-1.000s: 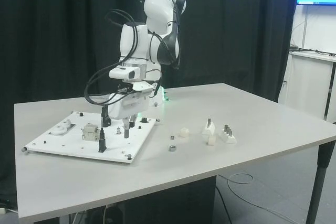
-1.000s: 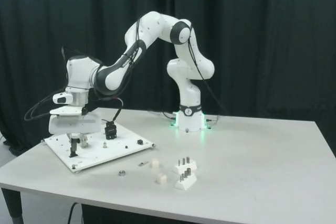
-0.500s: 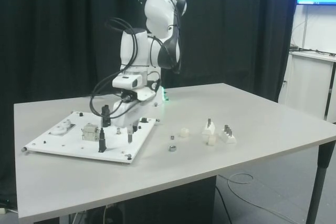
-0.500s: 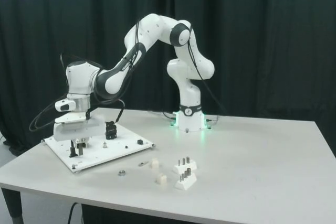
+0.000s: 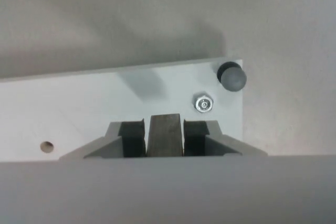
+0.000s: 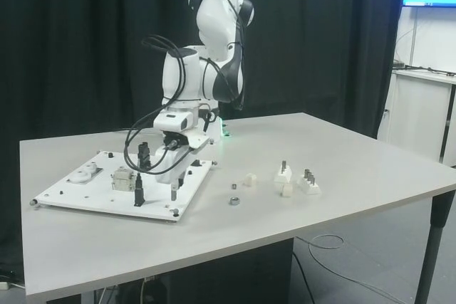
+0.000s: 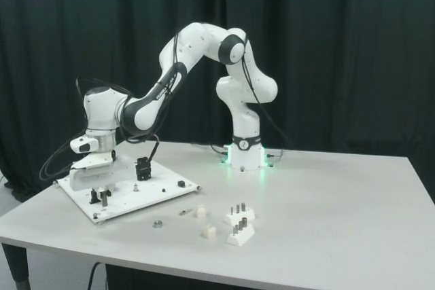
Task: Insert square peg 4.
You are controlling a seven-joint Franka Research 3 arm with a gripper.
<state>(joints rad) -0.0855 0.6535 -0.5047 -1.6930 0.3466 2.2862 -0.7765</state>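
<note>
The claw (image 5: 165, 139) is closed on the square peg (image 5: 165, 135), a dark bar that stands upright between the two fingers (image 5: 128, 139), which press against its sides. Directly beneath the claw lies the white board (image 5: 79, 108), and in the room views the peg's lower end (image 6: 173, 191) is right at the board's surface near its front edge; whether it has entered a hole cannot be told. Just beside the claw on the board sits a small hex nut (image 5: 203, 104), and a little past that a black round foot (image 5: 232, 76) at the board's corner. A small hole (image 5: 47, 146) shows in the board on the claw's other side. Farther along the board from the claw stand a black upright post (image 6: 138, 194), a grey block fixture (image 6: 124, 179) and a white round part (image 6: 85, 174). Off the board, on the grey worktop (image 6: 342, 176), well apart from the claw, lie a loose nut (image 6: 233, 201), a small white cube (image 6: 249, 179) and two white peg holders (image 6: 308, 183) carrying dark pegs. Farthest from the claw is the arm's base (image 7: 246, 157), lit green at its foot.
</note>
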